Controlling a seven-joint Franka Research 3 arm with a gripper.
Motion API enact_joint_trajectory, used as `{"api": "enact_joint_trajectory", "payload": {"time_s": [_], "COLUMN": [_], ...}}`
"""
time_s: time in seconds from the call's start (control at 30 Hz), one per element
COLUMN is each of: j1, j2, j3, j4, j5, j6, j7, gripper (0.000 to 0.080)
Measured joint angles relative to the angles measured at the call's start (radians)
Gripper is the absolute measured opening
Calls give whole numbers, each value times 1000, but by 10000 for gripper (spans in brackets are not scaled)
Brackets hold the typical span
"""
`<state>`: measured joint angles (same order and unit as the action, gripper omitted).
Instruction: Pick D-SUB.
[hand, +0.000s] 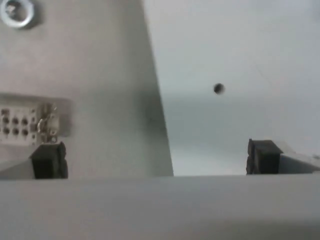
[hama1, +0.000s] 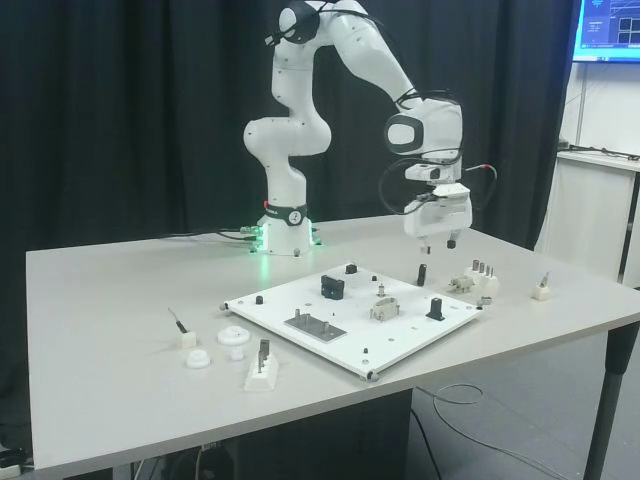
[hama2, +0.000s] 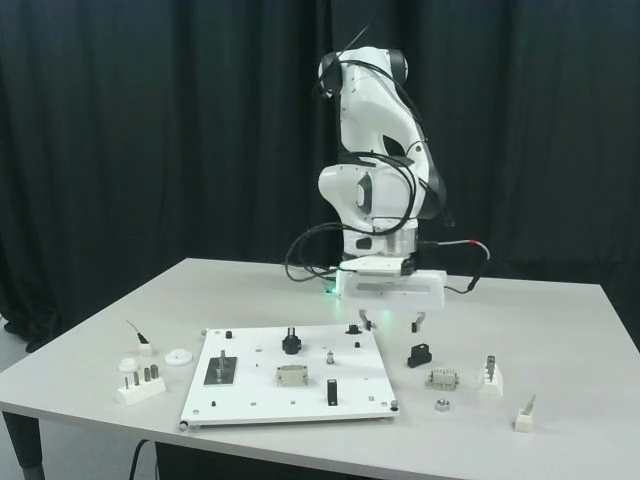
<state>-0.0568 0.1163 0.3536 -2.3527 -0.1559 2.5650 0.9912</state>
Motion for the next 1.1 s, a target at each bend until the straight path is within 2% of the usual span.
{"api": "enact_joint_trajectory", "payload": {"time_s": [0.67,0.83,1.1], "j1": [2,8,31], "j2": [81,101,109], "j3": [25,26,26], "j4": [1,-9,-33], "j5": [-2,-3,-8], "j6": [-2,-2,-2], "j7": [-443,-493,-499], "gripper": [800,800,800]}}
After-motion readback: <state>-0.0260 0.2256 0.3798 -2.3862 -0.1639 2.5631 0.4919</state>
